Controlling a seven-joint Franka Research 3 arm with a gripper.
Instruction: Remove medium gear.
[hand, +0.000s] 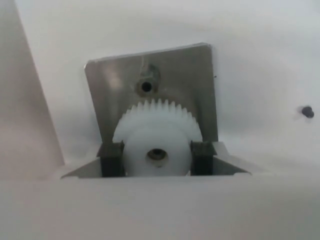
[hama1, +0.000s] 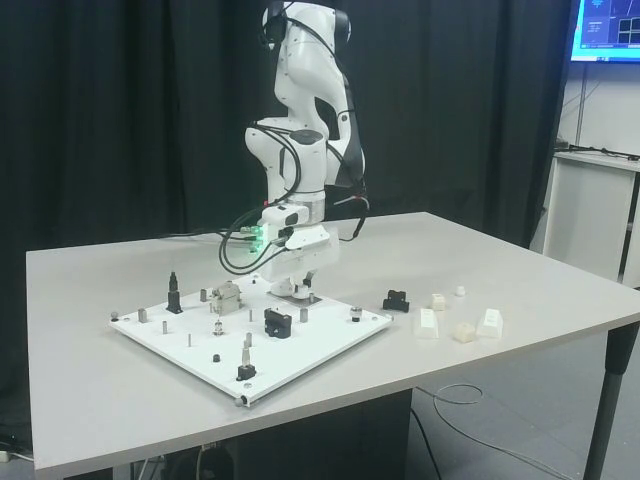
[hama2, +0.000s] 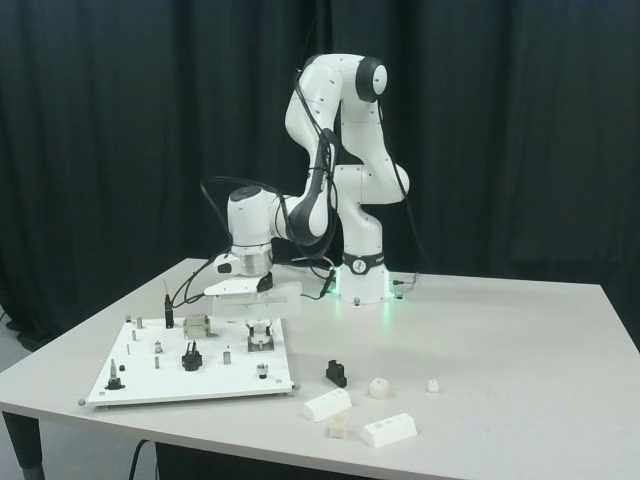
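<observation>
In the wrist view the white medium gear (hand: 159, 131) sits between my two black fingers (hand: 112, 158), which press on its hub from both sides. My gripper (hand: 157, 159) is shut on it. Behind the gear lies a grey metal plate (hand: 180, 75) with a bored hole (hand: 146, 86). I cannot tell whether the gear still rests on the plate or hangs just above it. In both room views the gripper (hama1: 298, 287) (hama2: 262, 333) is low over that plate (hama2: 262, 347), on the white board (hama1: 320, 335). The gear itself is hidden there.
The board (hama2: 200, 387) carries a black fixture (hama1: 276, 322), a grey metal block (hama1: 228, 297) and several upright pegs. On the table beside it are a black clamp (hama1: 397, 299) and white blocks (hama1: 427, 324) (hama1: 490, 322). A small black screw (hand: 307, 112) sits on the board near the plate.
</observation>
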